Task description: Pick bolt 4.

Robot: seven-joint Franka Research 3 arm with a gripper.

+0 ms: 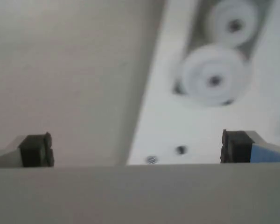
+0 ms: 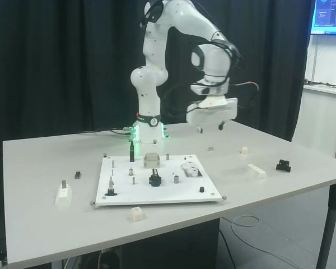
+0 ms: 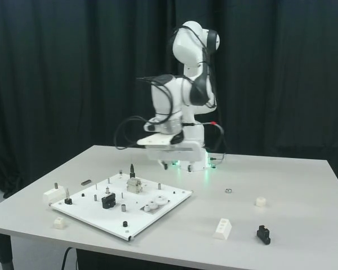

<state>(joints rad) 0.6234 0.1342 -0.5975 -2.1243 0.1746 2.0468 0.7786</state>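
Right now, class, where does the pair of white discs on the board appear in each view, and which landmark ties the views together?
Wrist view: the white discs sit in a recess of the board, close to its edge.
First room view: the discs are on the right part of the board.
Second room view: the discs are right of the board's middle.
Shared landmark: the white board.
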